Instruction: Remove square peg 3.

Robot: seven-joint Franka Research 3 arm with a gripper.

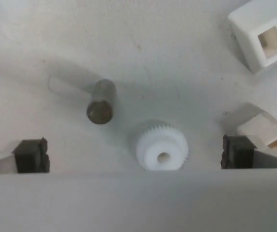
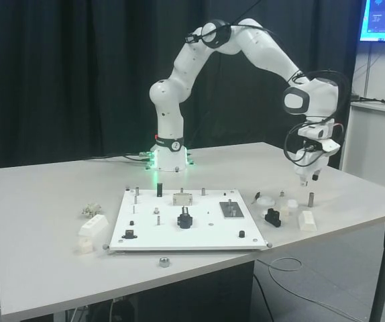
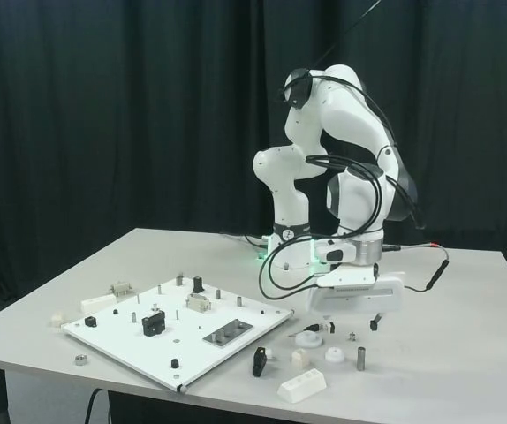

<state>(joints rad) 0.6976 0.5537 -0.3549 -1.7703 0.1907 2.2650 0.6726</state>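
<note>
Two fingertips (image 1: 31, 155) stand wide apart with nothing between them, so the gripper (image 1: 134, 153) is empty and hangs over loose parts on the grey table (image 2: 45, 201), off to the side of the white board (image 2: 179, 231). Which piece is square peg 3 cannot be told for sure. The likeliest one is the dark peg (image 1: 100, 102) standing on the table just beside the white gear (image 1: 162, 146), off the board already, though its top looks more round than square from the wrist view. It stands on end, long axis vertical, top face pointing up at the wrist. It is offset from the midline between the fingers, not under it. Risks, as a guess: a straight descent from here would land on the gear instead of the peg; closing off-centre would tip the peg, since it stands free on a small base; a finger could also clip the white block (image 1: 264, 36) with square holes near the far fingertip. Several pegs stay on the board, so picking the wrong one is possible
</note>
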